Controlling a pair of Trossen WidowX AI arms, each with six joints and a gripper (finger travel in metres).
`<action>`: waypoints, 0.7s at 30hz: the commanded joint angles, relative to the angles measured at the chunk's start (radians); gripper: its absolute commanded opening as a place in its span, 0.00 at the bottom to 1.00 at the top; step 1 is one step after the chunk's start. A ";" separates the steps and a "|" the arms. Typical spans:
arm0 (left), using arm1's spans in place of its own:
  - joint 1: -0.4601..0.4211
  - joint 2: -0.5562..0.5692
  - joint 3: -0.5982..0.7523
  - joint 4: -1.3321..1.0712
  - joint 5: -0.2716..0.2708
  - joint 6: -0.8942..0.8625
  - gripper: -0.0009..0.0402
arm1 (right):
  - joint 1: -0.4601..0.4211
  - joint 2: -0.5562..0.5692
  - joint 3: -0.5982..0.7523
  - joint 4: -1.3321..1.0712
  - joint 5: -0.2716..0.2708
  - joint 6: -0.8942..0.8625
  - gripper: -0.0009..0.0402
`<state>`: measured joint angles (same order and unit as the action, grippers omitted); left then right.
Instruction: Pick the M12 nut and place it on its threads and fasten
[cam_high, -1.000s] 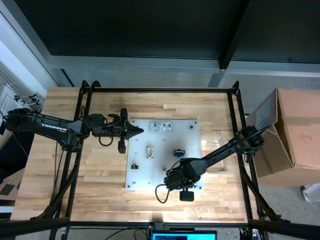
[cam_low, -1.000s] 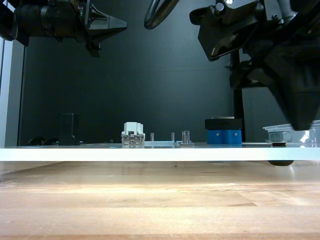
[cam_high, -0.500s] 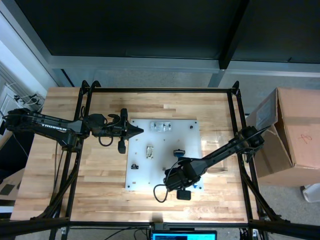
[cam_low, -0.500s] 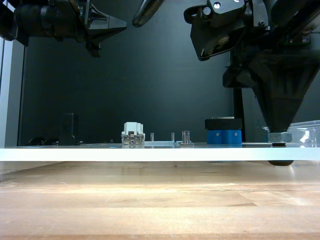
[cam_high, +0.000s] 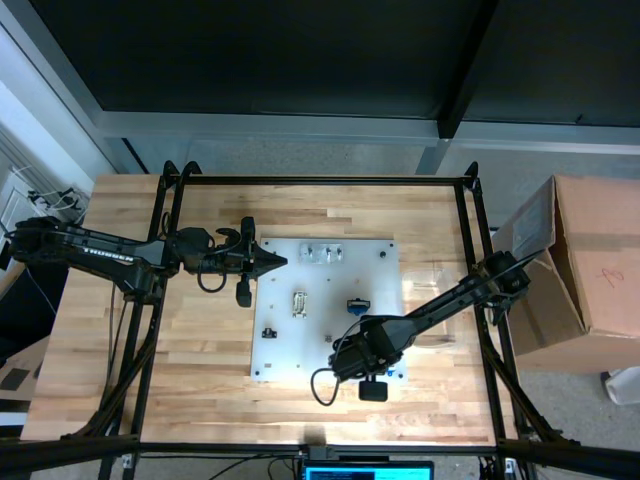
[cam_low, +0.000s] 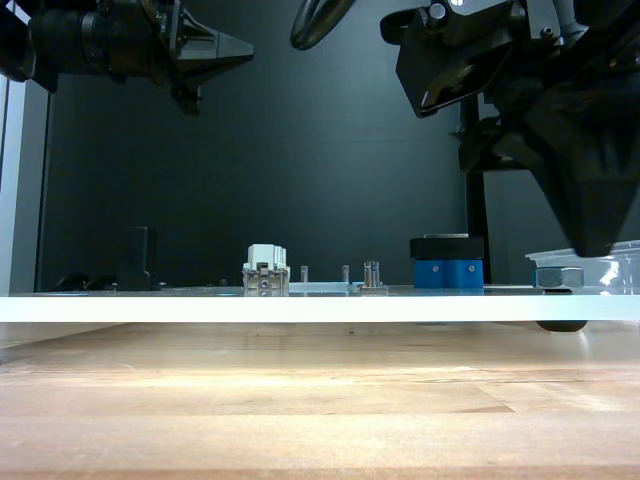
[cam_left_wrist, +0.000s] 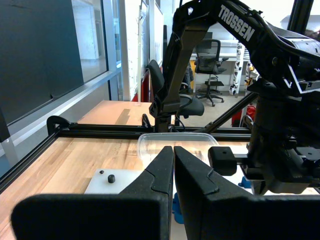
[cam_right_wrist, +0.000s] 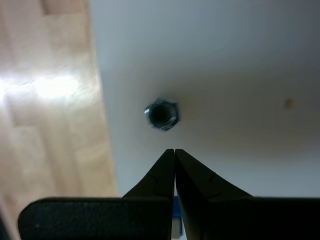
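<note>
The nut (cam_right_wrist: 161, 114) sits free on its stud (cam_low: 558, 290), so the right end effector (cam_right_wrist: 174, 155), pressed together empty above it, should spread, grip its flats squarely and turn; the left end effector (cam_left_wrist: 173, 152), pressed together, hovers well apart.

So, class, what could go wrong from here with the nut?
The right gripper hangs shut just above the nut, which sits unheld on its stud; coming down off-centre, it could tilt or cross-thread it. The left gripper hovers shut over the board's left edge, too far to steady anything.
</note>
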<state>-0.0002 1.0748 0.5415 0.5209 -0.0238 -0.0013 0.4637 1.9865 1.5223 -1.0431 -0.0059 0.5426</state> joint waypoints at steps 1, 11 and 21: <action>0.000 0.000 0.000 0.000 0.000 0.000 0.02 | -0.001 -0.001 0.000 0.006 0.069 0.027 0.02; 0.000 0.000 0.000 0.000 0.000 0.000 0.02 | -0.001 0.001 -0.029 0.082 0.003 0.024 0.02; 0.000 0.000 0.000 0.000 0.000 0.000 0.02 | -0.001 -0.004 -0.029 0.039 -0.178 0.002 0.02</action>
<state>-0.0002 1.0748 0.5415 0.5209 -0.0235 -0.0010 0.4629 1.9850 1.4937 -1.0050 -0.2104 0.5438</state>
